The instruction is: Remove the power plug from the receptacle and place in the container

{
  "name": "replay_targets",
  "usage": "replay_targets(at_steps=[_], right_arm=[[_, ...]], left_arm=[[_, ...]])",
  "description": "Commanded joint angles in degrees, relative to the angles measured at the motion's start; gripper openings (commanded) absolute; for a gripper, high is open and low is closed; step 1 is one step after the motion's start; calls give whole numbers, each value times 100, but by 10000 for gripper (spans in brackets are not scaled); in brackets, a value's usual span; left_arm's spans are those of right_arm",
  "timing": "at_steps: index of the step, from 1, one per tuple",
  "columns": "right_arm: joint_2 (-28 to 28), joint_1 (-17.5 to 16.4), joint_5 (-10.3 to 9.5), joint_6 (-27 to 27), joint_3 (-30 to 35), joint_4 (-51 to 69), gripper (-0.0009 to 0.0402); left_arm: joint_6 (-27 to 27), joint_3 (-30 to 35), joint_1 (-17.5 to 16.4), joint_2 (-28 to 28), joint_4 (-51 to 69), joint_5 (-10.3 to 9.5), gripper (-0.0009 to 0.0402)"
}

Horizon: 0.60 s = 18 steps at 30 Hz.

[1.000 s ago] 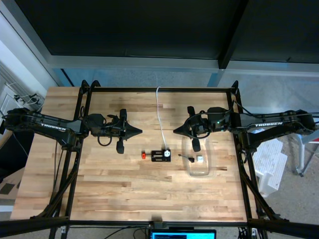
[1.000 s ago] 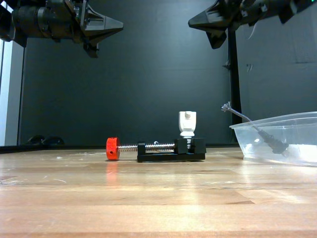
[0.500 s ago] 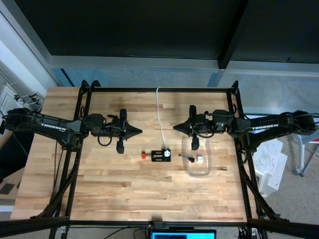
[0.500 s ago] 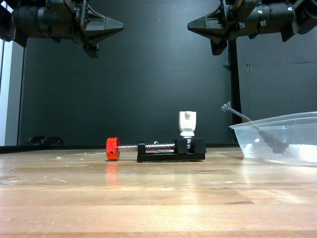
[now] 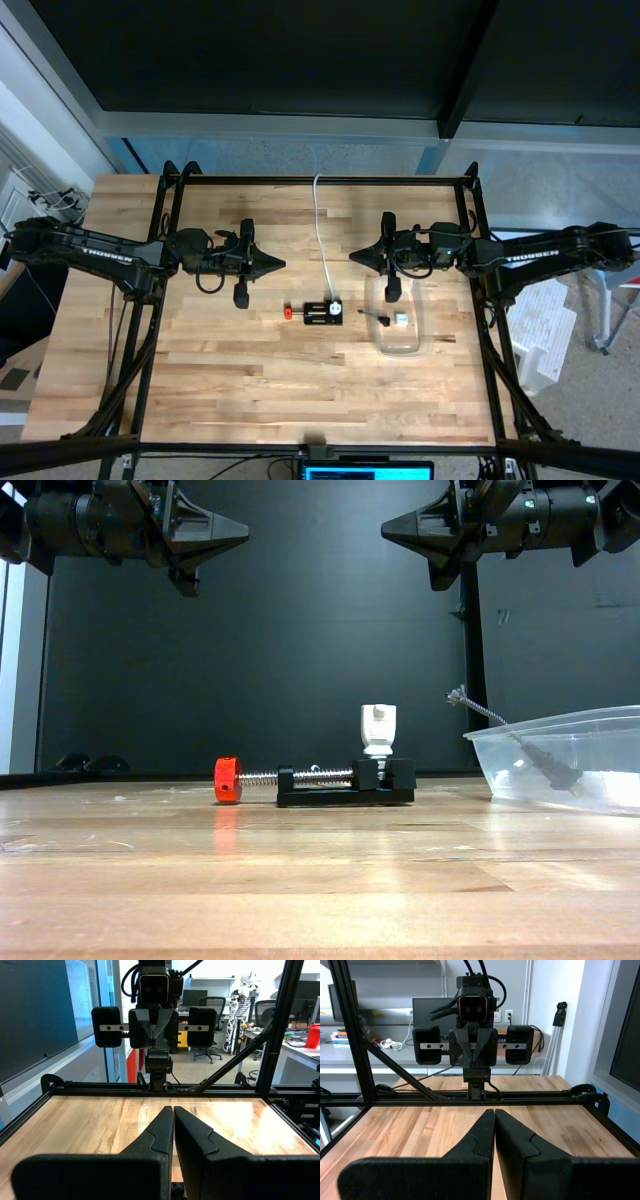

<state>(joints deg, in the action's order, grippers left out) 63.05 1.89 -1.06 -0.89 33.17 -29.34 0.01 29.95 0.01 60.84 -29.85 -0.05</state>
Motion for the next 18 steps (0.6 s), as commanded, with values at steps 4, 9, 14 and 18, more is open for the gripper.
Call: replay_targets(at_steps=[4,9,14,18], right_arm=[[4,-17,24,-195,-199,-284,0],[4,-26,24,-291,-262,-308,0],[4,-28,24,-286,-262,-310,0],[4,-28,15,-295,-262,-308,0]], left_arm=[[0,0,-2,2,-2,2,0],[0,0,0,2,-2,2,0],[0,0,0,2,-2,2,0],[0,0,0,2,-2,2,0]])
